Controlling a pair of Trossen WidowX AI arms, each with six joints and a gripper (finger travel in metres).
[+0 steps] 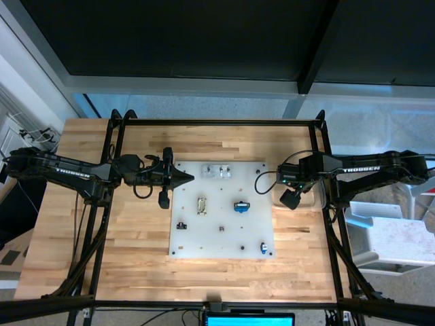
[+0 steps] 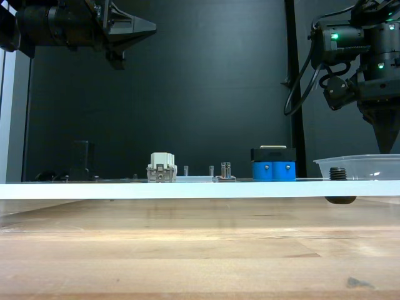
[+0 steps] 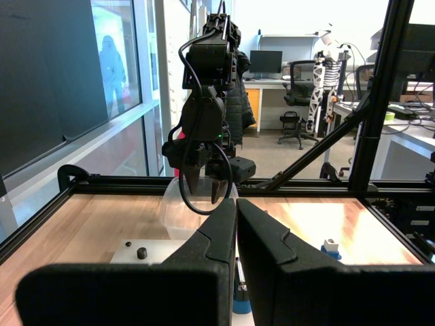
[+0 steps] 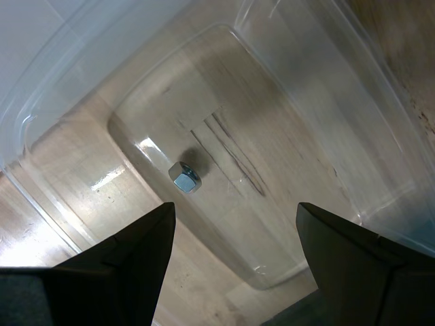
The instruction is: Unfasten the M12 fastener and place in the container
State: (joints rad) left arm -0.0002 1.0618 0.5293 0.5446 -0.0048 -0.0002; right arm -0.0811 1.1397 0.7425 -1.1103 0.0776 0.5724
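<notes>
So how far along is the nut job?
Looks all but done. The nut lies loose in the container, and the stud shows bare ribs. The right gripper hangs over the container, jaws open, holding nothing. The left gripper is parked high at the left edge of the board, jaws shut. Left: probably just retracting the right arm.

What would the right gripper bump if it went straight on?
Likely the container's floor, beside the nut; the right gripper hangs open above it. Left gripper: shut, over the board's left edge.
</notes>
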